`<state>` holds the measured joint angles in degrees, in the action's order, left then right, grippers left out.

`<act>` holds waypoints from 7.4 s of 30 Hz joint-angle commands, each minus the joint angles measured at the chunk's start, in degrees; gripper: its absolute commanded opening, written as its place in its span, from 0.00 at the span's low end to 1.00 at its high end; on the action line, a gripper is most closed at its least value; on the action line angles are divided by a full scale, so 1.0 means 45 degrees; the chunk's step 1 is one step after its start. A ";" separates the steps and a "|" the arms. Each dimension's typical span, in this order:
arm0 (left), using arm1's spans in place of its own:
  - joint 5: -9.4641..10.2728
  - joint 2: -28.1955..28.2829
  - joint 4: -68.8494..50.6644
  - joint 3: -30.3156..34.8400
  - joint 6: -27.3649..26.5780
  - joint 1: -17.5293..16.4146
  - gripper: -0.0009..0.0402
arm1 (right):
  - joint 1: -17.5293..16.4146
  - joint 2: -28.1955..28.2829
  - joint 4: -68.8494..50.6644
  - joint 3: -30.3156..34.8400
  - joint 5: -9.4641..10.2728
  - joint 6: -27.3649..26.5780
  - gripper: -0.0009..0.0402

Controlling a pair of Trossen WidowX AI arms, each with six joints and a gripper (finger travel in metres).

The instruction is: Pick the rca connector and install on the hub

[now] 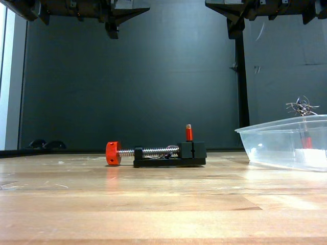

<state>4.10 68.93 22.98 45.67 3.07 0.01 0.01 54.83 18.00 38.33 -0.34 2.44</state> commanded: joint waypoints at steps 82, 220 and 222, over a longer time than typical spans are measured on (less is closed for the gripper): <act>-0.0330 -0.0374 -0.0374 0.0005 -0.0423 0.0015 0.02 | -0.3410 -0.0087 -1.8151 0.4056 -0.0019 0.2783 0.02; -0.0330 -0.0374 -0.0374 0.0005 -0.0423 0.0019 0.02 | -0.4002 0.3954 -1.7184 0.4294 -0.1307 0.3351 0.02; -0.0330 -0.0374 -0.0374 0.0005 -0.0423 0.0015 0.02 | -0.4002 0.3954 -1.7184 0.4294 -0.1297 0.3356 0.02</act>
<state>2.61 67.24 21.28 45.67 1.17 0.10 -17.98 72.58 -59.31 57.74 -6.26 17.47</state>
